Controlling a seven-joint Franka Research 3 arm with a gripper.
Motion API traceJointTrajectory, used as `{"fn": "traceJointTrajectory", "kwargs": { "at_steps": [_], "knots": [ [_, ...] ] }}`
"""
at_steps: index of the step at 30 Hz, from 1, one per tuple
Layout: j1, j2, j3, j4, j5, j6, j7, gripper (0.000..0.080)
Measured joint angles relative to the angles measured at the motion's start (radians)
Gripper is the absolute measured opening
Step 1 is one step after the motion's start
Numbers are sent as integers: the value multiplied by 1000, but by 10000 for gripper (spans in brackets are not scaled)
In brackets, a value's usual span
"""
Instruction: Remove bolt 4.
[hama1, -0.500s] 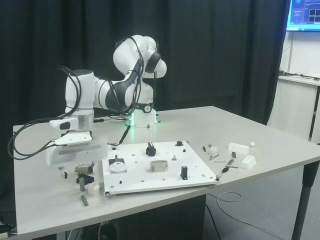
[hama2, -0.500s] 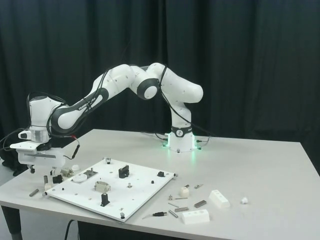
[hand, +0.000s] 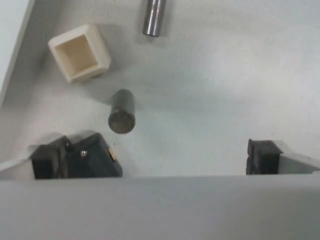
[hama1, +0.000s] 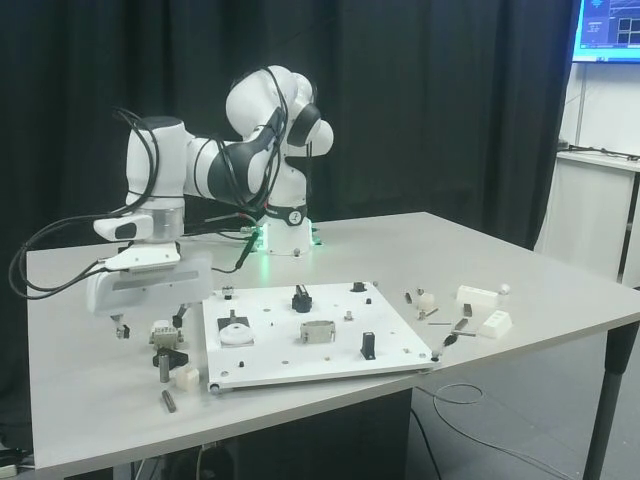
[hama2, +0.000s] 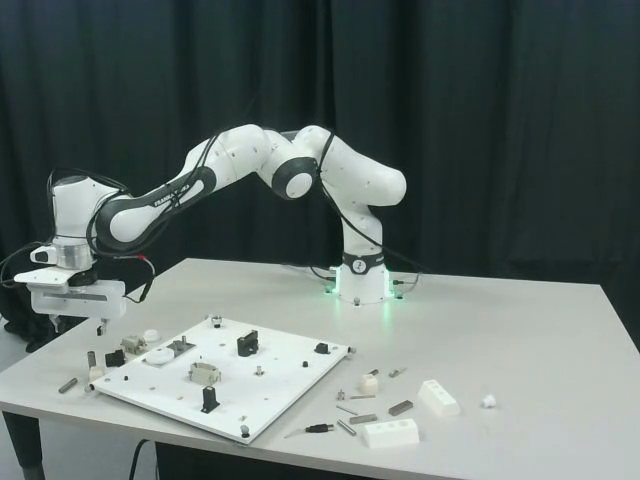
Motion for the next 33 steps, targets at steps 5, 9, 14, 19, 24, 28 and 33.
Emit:
{"fn": "traceJointTrajectory", "kwargs": {
  "at_steps": [5,9,14,19,24,28,33],
  "knots": [
    [0,0,-8,13,0,-21,1,799],
    [0,-1,-11,19,0,-34,2,799],
    [0,-4,-14,22,0,-51,6,800],
    [1,-8,-17,25,1,-86,17,800],
    [4,-12,-22,28,1,-150,18,800],
    [10,-16,-27,29,1,-204,28,800],
    [23,-18,-35,29,1,-276,140,800]
  ]
}}
